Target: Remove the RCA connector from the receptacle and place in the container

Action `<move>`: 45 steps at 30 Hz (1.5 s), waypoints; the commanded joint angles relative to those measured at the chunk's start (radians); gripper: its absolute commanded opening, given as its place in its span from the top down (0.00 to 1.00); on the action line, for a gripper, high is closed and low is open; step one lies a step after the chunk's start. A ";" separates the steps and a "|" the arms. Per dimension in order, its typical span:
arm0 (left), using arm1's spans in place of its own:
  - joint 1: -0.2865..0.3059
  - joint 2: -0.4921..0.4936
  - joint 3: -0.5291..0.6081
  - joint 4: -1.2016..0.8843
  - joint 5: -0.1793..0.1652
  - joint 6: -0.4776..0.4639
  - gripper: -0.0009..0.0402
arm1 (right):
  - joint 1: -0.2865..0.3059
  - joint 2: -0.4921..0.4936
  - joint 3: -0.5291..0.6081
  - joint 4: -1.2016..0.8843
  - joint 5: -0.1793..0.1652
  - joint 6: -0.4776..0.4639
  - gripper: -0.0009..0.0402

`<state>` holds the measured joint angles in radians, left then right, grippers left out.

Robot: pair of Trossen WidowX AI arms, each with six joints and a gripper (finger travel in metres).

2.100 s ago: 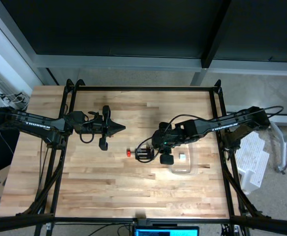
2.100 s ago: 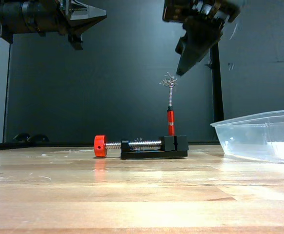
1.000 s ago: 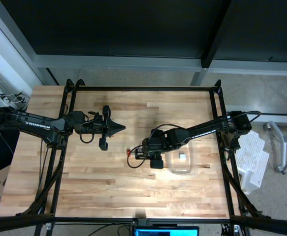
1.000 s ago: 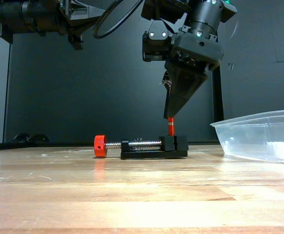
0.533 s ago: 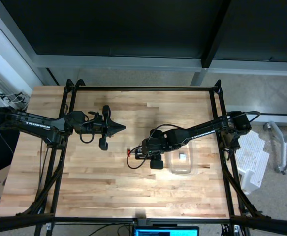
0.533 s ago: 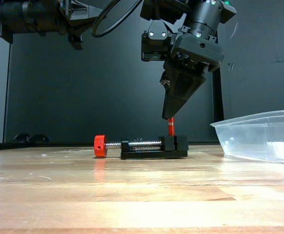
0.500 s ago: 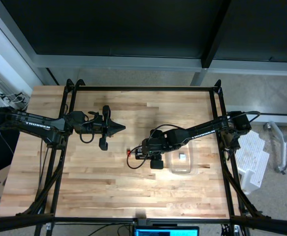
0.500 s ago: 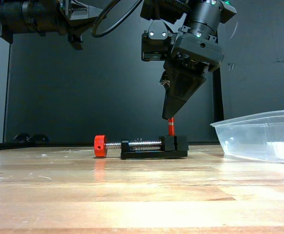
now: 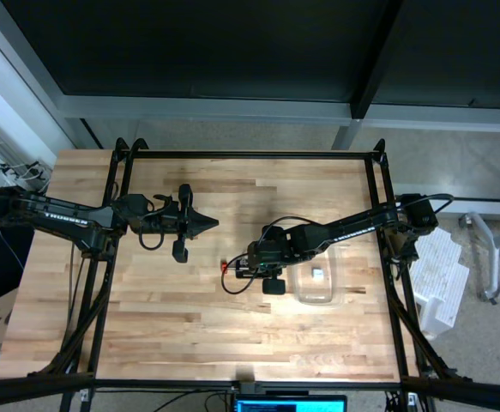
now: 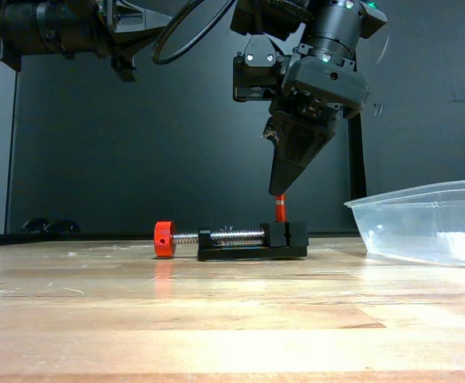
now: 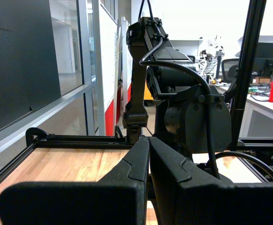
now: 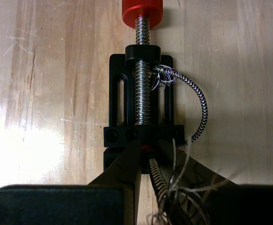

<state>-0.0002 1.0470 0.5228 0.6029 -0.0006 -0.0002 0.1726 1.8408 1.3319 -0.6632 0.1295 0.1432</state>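
The RCA connector (image 10: 279, 209) is standing upright in the receptacle (image 10: 252, 243), left of the container (image 10: 423, 215). The right gripper (image 10: 277, 191) is straddling it from above, fingers (image 12: 127, 168) slightly parted. The left gripper (image 9: 208, 224) is hovering clenched, well left.

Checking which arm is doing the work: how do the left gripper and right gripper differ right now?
The left gripper, shut and empty, lies level, pointing inward; the right gripper points down. The left gripper hangs high, well left of the receptacle; the right gripper's tip meets the top of the RCA connector, which stands upright in that receptacle. Both are black and taper to a point.
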 commanded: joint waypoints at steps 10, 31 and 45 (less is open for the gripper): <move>0.000 0.000 0.000 0.000 0.000 0.000 0.98 | 0.000 -0.010 -0.001 -0.007 0.000 0.001 0.97; 0.000 0.000 0.000 0.000 0.000 0.000 0.98 | 0.002 -0.213 -0.002 -0.083 0.000 0.002 0.98; 0.000 0.000 0.000 0.000 0.000 0.000 0.98 | 0.041 -0.357 -0.167 -0.105 0.002 0.058 0.98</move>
<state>-0.0002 1.0470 0.5224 0.6029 -0.0006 -0.0006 0.2100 1.4967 1.1851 -0.7692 0.1307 0.1917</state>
